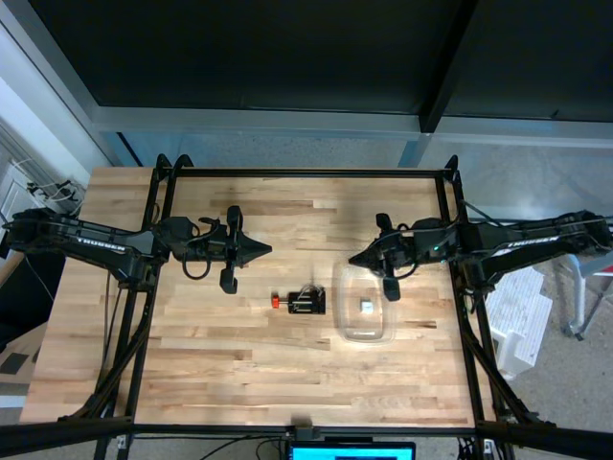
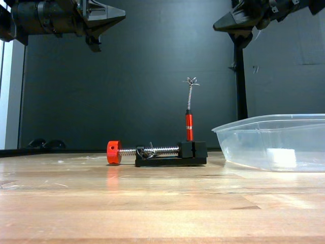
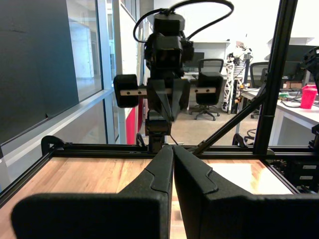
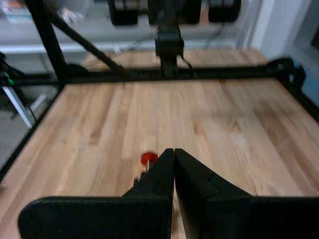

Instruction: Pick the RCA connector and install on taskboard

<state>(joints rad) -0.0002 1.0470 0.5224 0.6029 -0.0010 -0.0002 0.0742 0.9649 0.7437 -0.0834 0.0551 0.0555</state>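
Both pincers hover pinched together and empty above the desk [image 1: 239,369]: left pincer [image 1: 263,250] left of the taskboard [image 1: 307,304], right pincer [image 1: 354,259] by the tray [image 1: 365,338]. Connector not discernible; locate it first, part fingers, descend straight, grip lightly

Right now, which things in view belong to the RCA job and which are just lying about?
Job: taskboard at table centre; left pincer and right pincer, both shut, raised either side of it. RCA connector: cannot make it out.
Lying about: clear tray beside the taskboard, on the right arm's side; small white bit inside it.
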